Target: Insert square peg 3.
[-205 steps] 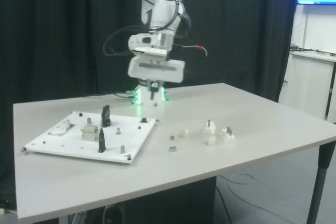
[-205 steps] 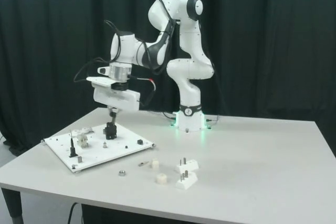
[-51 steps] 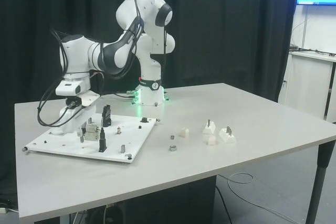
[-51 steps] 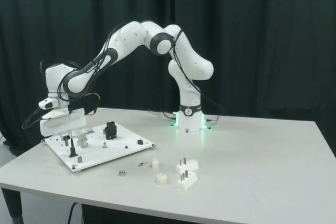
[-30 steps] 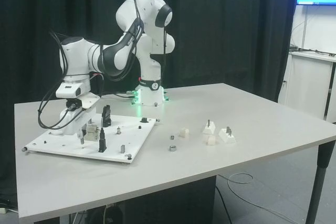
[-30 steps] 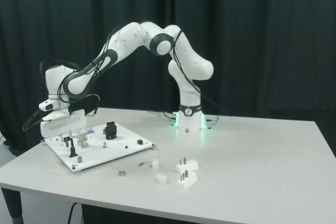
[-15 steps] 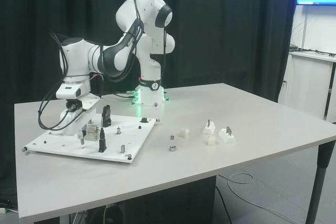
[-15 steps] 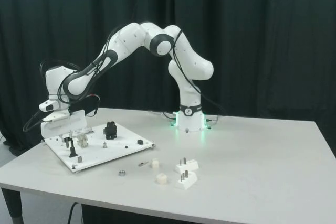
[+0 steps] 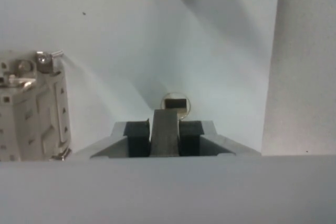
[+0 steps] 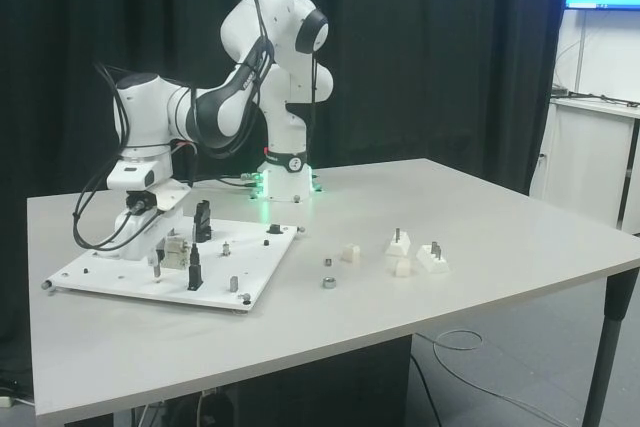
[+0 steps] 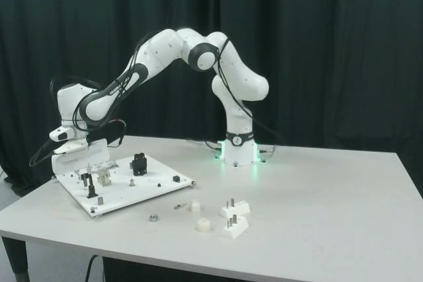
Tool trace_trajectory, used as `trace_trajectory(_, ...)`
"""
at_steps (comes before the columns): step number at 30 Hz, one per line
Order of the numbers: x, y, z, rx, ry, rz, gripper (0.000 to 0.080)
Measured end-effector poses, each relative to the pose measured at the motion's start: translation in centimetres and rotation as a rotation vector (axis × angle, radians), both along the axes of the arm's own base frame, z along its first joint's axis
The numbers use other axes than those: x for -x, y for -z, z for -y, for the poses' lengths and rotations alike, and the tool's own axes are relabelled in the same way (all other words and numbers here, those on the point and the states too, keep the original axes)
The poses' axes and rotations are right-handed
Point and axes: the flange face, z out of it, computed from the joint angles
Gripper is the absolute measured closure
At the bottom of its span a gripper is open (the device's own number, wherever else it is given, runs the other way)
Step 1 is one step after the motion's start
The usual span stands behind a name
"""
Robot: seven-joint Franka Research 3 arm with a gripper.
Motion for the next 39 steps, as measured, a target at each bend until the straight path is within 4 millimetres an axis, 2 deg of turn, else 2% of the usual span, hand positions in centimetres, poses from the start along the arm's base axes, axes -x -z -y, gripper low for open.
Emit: trace_trajectory(39,-0.54,0.84,0.05,0.002,-0.003,-0.003,0.0689)
